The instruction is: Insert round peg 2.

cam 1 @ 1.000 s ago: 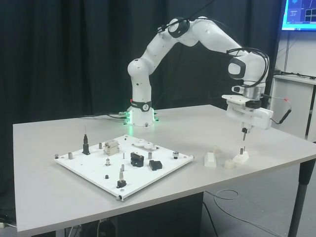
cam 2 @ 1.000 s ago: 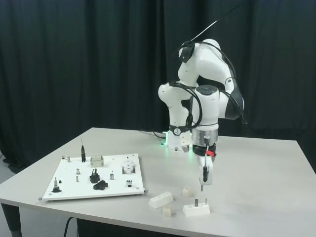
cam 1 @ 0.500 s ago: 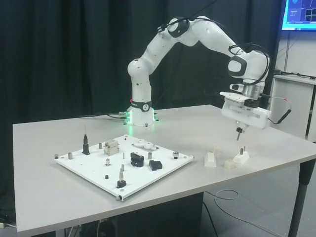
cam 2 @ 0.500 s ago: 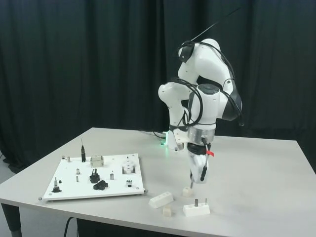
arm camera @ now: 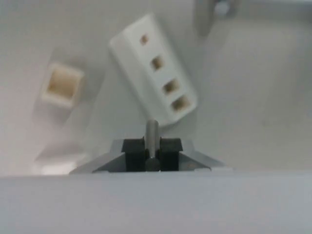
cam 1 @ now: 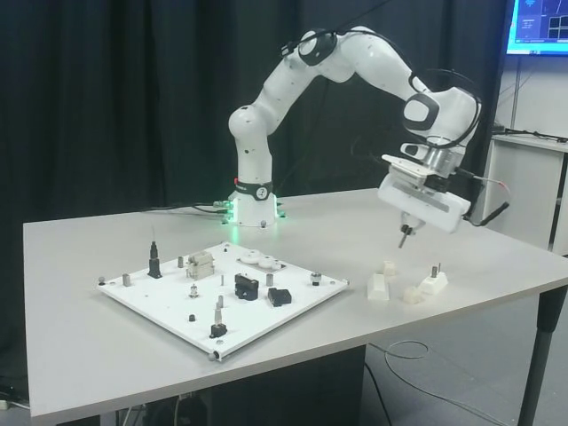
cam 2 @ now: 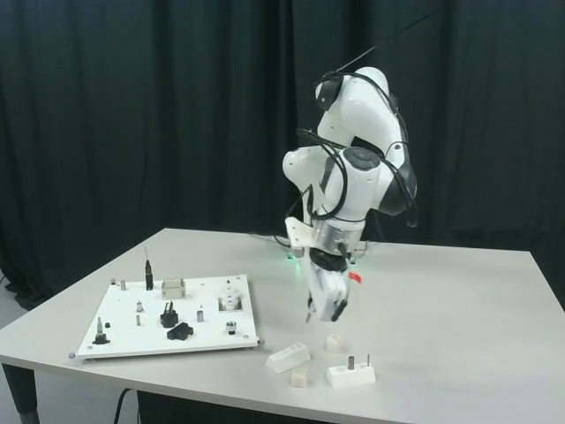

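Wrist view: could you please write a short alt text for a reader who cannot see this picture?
The gripper holds a thin grey round peg upright between its black fingers, hanging above the grey table. Below lie a white block with four holes in a row and, apart from it, a small hollow cube.

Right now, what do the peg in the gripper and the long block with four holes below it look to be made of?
The round peg, clamped in the gripper, looks like metal: grey, smooth, with a dull sheen. The four-hole block looks like moulded or printed plastic: matte white, with soft rounded edges. Neither can be confirmed by look alone.
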Available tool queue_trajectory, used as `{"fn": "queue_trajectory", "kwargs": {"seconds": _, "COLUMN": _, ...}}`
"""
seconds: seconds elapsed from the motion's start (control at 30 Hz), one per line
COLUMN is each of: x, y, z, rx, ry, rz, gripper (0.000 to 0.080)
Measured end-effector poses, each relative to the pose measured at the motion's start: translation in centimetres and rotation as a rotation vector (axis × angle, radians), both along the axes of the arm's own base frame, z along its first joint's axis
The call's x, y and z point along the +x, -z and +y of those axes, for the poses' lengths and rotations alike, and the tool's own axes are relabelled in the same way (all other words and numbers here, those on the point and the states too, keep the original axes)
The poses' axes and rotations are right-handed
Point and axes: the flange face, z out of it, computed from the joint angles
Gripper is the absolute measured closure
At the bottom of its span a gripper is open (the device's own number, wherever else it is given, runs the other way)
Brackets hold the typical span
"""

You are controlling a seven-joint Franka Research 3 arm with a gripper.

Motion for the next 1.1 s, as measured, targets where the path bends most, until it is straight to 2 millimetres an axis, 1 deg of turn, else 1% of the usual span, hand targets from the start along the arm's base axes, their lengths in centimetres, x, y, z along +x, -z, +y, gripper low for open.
{"fn": "queue_trajectory", "kwargs": {"seconds": 0.33, "x": 0.1, "y": -0.2, "z": -4.4, "rx": -0.059, "ry": -0.04, "rz": 0.071, "gripper": 0.0742}}
{"fn": "queue_trajectory", "kwargs": {"seconds": 0.63, "x": 0.0, "y": 0.4, "z": -7.8, "rx": -0.101, "ry": -0.103, "rz": 0.131, "gripper": 0.0742}}
{"fn": "queue_trajectory", "kwargs": {"seconds": 0.87, "x": -0.7, "y": 0.7, "z": -10.8, "rx": -0.071, "ry": -0.155, "rz": 0.161, "gripper": 0.0742}}
{"fn": "queue_trajectory", "kwargs": {"seconds": 1.1, "x": -1.5, "y": 1.3, "z": -13.6, "rx": -0.025, "ry": -0.164, "rz": 0.179, "gripper": 0.0742}}
